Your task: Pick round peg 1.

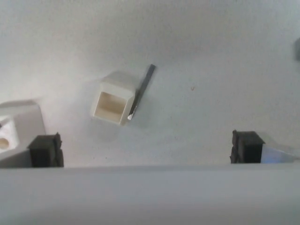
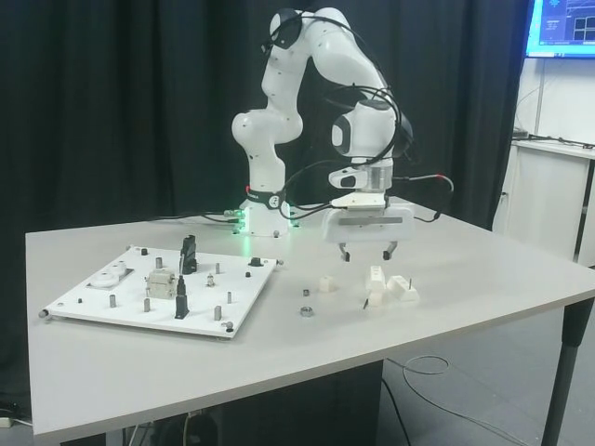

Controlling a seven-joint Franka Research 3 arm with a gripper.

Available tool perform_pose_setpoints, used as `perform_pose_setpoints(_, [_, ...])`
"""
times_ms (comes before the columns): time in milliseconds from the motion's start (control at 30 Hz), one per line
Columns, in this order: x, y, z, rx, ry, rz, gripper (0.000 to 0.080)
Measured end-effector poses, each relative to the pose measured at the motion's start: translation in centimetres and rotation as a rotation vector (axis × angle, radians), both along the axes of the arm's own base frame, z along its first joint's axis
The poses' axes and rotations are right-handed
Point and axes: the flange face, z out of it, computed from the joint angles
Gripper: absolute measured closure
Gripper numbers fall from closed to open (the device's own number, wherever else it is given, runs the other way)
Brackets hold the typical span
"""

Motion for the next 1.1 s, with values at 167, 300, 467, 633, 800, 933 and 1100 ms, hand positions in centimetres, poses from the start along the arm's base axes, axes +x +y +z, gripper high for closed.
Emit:
perform_pose_setpoints(167, [0.1,0.5,0.1,0.0,-0.004,0.006,0.0003])
perform_pose_setpoints(300, [0.3,1.1,0.2,0.003,-0.011,0.016,0.0003])
perform_pose_setpoints(467, [0.6,2.1,0.3,0.005,-0.02,0.033,0.0003])
perform_pose_setpoints(633, [0.9,3.1,0.2,0.008,-0.024,0.05,0.0003])
perform_pose_setpoints(800, [1.4,4.3,0.0,0.011,-0.027,0.058,0.0003])
perform_pose_setpoints(933, [1.9,5.4,-0.5,0.013,-0.024,0.062,0.0003])
perform_pose_setpoints(1100, [2.3,6.8,-1.3,0.016,-0.018,0.062,0.0003])
